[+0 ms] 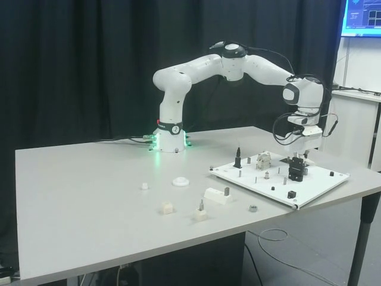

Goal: Insert medium gear.

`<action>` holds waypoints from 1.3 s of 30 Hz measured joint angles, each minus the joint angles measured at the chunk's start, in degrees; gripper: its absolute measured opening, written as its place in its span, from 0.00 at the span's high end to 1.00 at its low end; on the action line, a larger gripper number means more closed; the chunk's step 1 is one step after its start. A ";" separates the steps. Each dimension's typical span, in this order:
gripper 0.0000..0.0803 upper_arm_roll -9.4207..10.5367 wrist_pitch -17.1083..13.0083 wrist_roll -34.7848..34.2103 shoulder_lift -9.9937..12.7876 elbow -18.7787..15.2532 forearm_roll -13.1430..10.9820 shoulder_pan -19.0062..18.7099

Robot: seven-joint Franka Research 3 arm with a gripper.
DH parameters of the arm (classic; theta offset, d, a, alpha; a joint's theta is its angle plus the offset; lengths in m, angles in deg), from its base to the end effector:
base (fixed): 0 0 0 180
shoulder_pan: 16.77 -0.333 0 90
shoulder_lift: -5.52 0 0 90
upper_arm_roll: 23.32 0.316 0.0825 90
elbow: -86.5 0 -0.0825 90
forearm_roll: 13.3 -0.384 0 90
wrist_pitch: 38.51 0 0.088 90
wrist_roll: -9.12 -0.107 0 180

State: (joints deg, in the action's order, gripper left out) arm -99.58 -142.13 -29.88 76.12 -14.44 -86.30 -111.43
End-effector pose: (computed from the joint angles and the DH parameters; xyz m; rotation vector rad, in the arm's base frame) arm 0.5148 0.3778 0.2230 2.9350 -1.0819 -0.0746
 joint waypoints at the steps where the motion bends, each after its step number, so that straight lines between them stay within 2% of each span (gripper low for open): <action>1: 0.50 0.00 -0.01 0.00 0.00 -0.01 0.15 0.03; 6: 0.50 0.03 -0.03 0.00 0.00 -0.22 0.79 0.18; 14: 0.51 0.79 -0.69 -0.10 -0.01 -0.27 0.71 0.40; 27: 0.51 0.79 -0.70 -0.77 -0.05 -0.27 0.60 0.43; 39: 0.51 0.82 -0.93 4.10 -0.05 -0.26 0.90 0.31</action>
State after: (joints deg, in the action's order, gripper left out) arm -98.76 -143.06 -25.78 76.07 -14.70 -85.40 -111.12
